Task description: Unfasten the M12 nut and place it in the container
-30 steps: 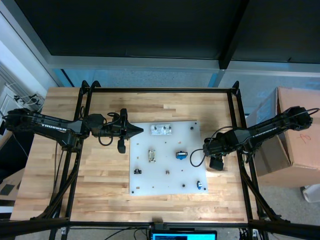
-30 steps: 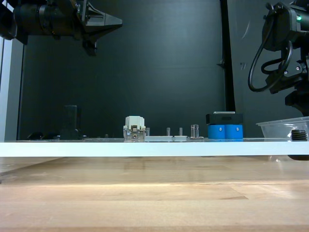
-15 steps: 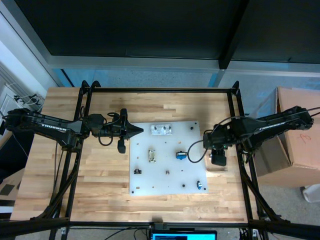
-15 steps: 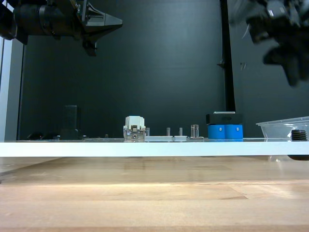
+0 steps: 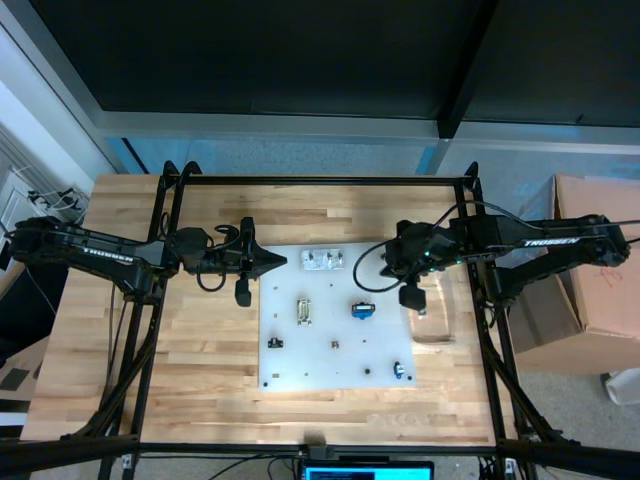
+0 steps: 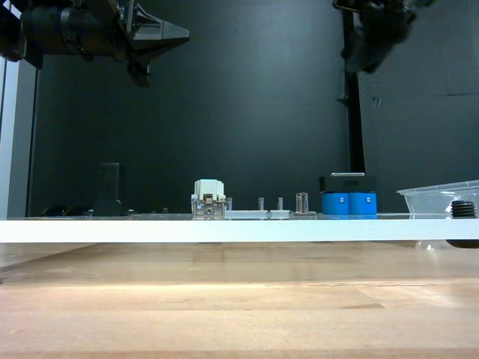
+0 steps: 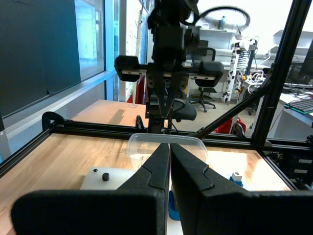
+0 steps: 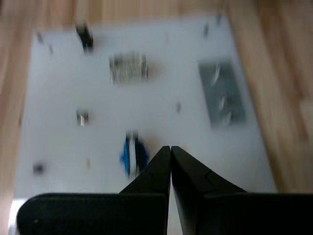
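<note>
M12 nut not made out in any view; stud (image 6: 464, 209) seen bare-ribbed before container (image 6: 435, 191). Right gripper (image 8: 170, 149) jaws closed empty above board (image 5: 300, 372); left gripper (image 5: 278, 262) jaws closed, raised at board's left edge. Risk: nut dropped outside container, rolled off tabletop unnoticed

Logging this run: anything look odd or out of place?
The stud shows bare ribs, and I cannot tell where the nut is. Left gripper hangs shut at the board's left edge, right gripper shut and empty above its right edge. Nothing else stands out.
</note>
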